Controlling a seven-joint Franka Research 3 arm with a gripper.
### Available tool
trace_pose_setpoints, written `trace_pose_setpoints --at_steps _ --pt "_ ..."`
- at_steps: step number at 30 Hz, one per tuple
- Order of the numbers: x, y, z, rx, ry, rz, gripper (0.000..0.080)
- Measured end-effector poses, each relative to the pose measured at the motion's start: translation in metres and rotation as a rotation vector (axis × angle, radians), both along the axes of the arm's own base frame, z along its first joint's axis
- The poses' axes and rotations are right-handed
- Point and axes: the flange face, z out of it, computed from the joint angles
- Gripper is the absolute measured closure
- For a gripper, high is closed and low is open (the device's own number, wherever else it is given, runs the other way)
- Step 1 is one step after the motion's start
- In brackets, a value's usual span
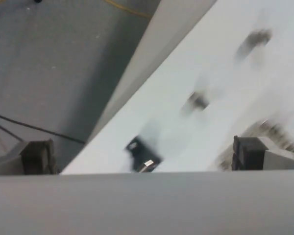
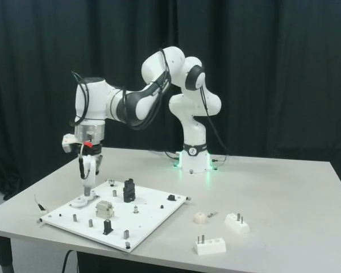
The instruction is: Pick USB.
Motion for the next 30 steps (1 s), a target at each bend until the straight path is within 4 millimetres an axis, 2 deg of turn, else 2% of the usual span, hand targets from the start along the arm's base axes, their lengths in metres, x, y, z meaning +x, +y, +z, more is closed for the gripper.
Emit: trace_pose_setpoints --at_steps 18,30 --pt "-0.034 -0.099 0.020 -0.062 0.060 0.304 0.0003" --pt "-0.059 -0.164 0.033 -0.089 0.024 0.310 0.0003"
